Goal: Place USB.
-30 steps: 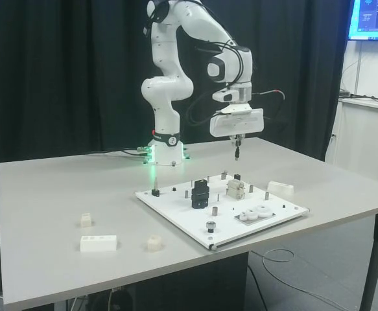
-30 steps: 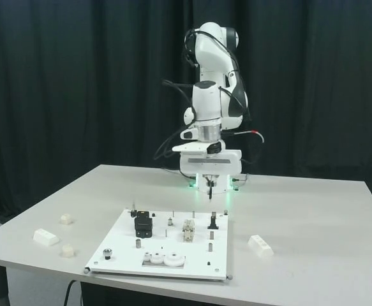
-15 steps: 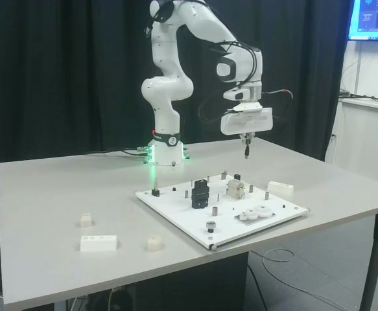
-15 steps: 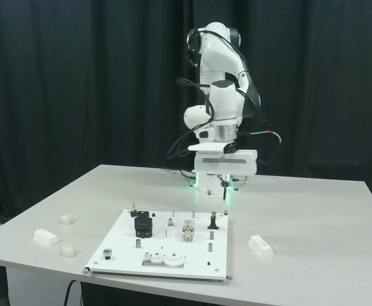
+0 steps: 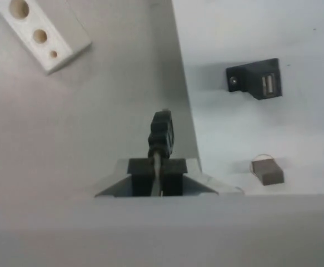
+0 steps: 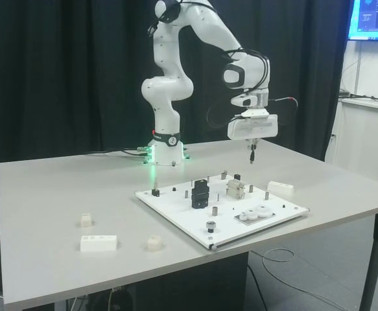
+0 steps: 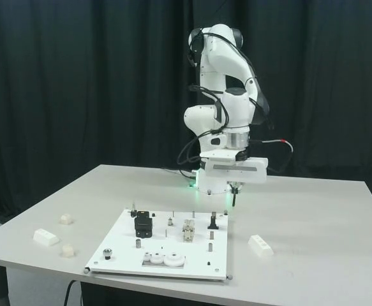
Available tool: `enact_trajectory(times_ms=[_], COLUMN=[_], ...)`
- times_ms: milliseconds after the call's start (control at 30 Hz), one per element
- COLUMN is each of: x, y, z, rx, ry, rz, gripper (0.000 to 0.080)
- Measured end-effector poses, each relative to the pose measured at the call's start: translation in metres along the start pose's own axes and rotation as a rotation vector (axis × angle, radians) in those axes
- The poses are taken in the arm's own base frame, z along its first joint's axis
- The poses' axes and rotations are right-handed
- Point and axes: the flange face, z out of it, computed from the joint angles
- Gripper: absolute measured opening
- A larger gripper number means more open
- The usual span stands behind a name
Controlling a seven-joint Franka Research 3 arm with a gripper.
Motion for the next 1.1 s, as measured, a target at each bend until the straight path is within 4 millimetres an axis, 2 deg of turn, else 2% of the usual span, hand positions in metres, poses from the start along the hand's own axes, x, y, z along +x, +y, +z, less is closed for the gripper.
enact_trajectory(times_ms=[333, 767, 800, 1033, 1067, 1100], x=[-0.008, -0.012, -0.013, -0.015, -0.015, -0.015], y=[-0.007, -0.011, -0.011, -0.012, -0.012, -0.012], z=[0.019, 0.028, 0.028, 0.030, 0.031, 0.031], rx=[-0.007, -0.003, -0.004, -0.006, -0.007, -0.007], ry=[0.005, 0.007, 0.006, 0.005, 0.004, 0.004], rz=[0.005, 0.011, 0.011, 0.015, 0.015, 0.015], gripper=[0.0026, 0.0026, 0.0203, 0.0203, 0.0550, 0.0550])
